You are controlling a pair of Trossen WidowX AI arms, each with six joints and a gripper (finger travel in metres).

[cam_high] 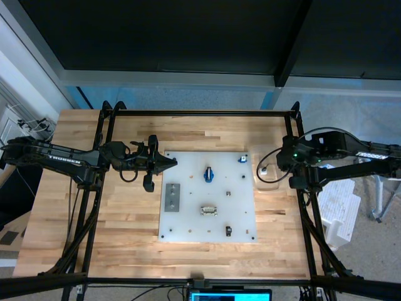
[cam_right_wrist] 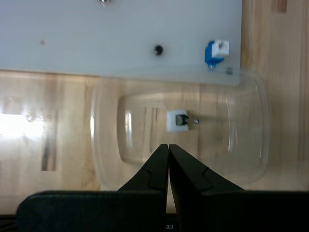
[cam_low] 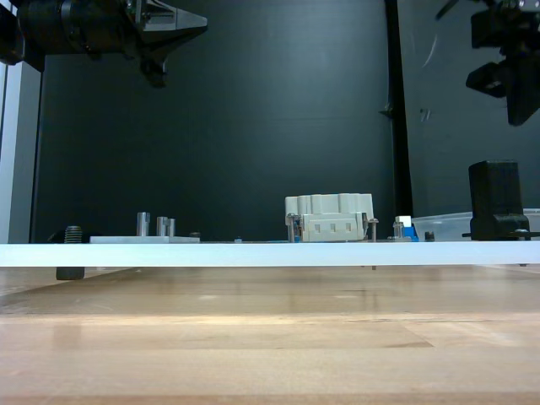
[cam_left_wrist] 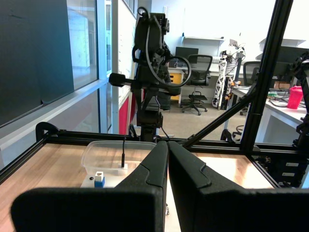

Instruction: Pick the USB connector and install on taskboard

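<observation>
The USB connector [cam_right_wrist: 177,121], a small white piece, lies inside a clear plastic tray [cam_right_wrist: 246,145] just off the taskboard's right edge; in the high view the connector [cam_high: 265,169] shows as a white speck. My right gripper [cam_right_wrist: 168,151] hovers above the tray, shut and empty, its tips a little short of the connector. The taskboard [cam_high: 188,219] is a white square panel in the table's middle. My left gripper [cam_high: 168,162] hangs shut and empty over the board's far left corner, well above it in the low view [cam_low: 192,20].
On the board stand a grey block [cam_high: 171,196], a blue part [cam_high: 208,174], a silver socket [cam_high: 208,211], a small black part [cam_high: 229,231] and a blue-white piece [cam_right_wrist: 216,51] at the corner by the tray. A black frame rings the wooden table.
</observation>
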